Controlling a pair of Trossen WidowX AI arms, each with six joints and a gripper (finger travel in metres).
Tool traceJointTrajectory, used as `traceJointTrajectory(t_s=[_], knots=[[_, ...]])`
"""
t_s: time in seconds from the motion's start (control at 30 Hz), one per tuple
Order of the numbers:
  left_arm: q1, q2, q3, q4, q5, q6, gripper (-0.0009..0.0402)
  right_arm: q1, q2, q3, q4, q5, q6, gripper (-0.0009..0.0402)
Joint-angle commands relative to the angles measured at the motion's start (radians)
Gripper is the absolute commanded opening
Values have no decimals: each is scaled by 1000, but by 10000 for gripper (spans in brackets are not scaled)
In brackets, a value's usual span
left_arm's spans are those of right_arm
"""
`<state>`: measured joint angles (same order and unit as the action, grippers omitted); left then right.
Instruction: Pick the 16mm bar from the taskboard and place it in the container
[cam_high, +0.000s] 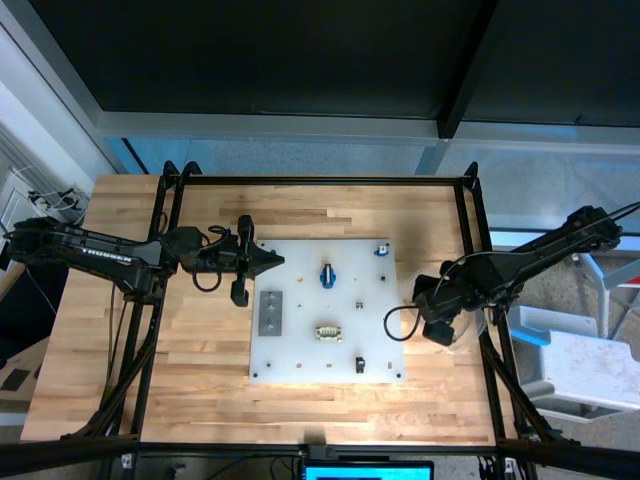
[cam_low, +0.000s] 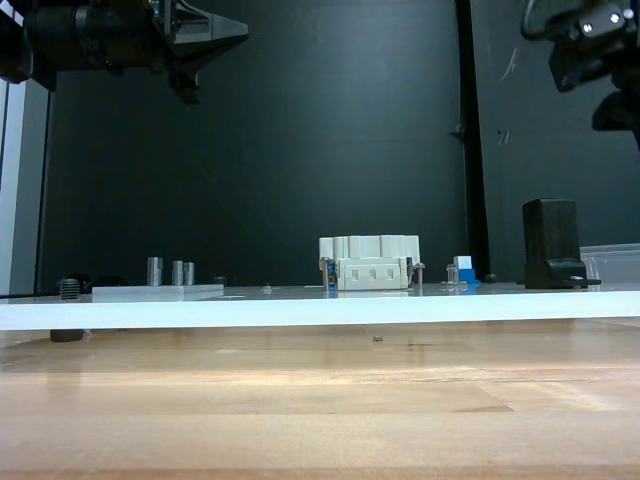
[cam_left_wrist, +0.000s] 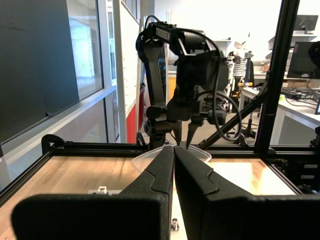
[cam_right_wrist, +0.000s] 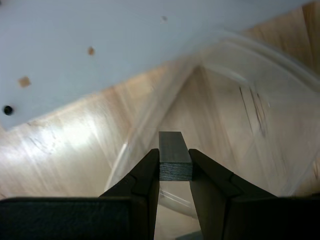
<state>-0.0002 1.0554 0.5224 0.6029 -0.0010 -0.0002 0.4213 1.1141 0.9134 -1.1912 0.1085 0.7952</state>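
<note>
So the right gripper (cam_right_wrist: 174, 169) is up in the air off the right edge of the taskboard (cam_high: 300, 352), right above the container (cam_right_wrist: 240, 75), which sits on the wooden table (cam_high: 200, 385) just beside that edge. Its fingers are pinched in tight on the 16mm bar (cam_right_wrist: 173, 142), a short grey metal piece with a square end, and the wrist view shows the clear tub's rim and floor directly under it. The bar is held above the tub and isn't touching it as far as I can tell. The left gripper (cam_left_wrist: 174, 149) hangs high over the far-left corner of the board with its two fingers pressed together and nothing between them. On the board itself you can see the grey block (cam_high: 271, 312) near the left side, a blue part (cam_high: 327, 275) toward the far middle, and a white connector (cam_high: 328, 332) nearer to us.
</note>
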Motion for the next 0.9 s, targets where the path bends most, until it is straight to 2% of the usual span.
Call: traceJointTrajectory(t_s=[0.03,0.23,0.9], knots=[[0,0,0,0,0,0,0,1,-22,-34,-1,-9,20,12],[0,0,0,0,0,0,0,0,-48,-80,-2,-51,32,12],[0,0,0,0,0,0,0,0,-58,-103,-2,-50,61,92]])
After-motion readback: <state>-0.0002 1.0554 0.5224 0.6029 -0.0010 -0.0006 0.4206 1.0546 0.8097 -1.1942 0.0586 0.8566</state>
